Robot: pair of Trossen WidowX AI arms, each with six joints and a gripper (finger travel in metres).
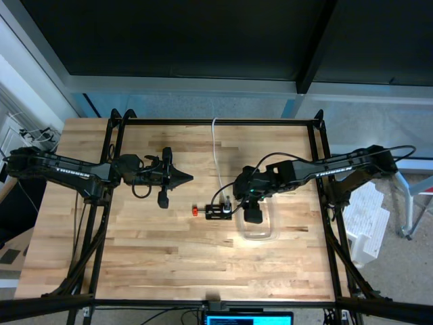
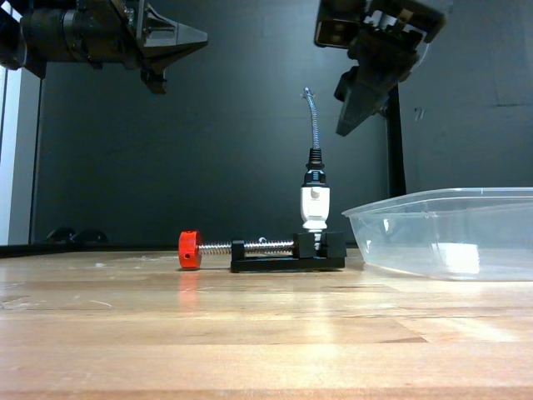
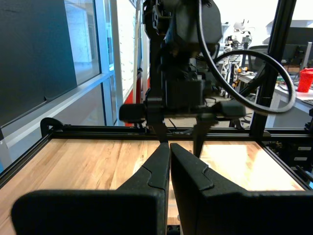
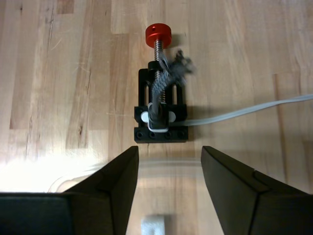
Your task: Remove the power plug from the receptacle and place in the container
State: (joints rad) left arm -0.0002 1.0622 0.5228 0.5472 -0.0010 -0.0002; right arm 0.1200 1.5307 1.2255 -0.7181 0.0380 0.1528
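Note:
The power plug stands upright in the white receptacle, its thin braided stub pointing up. The receptacle is clamped in the black vise with a red knob. In the right wrist view the plug lies straight ahead of my open right gripper, which holds nothing. That gripper hangs above and slightly right of the plug, over the near rim of the clear container. My left gripper hovers shut and empty, well left of the vise.
A long white cable runs from the receptacle toward the table's far edge. A tiny white cube shows inside the container. Black frame rails border the wooden table.

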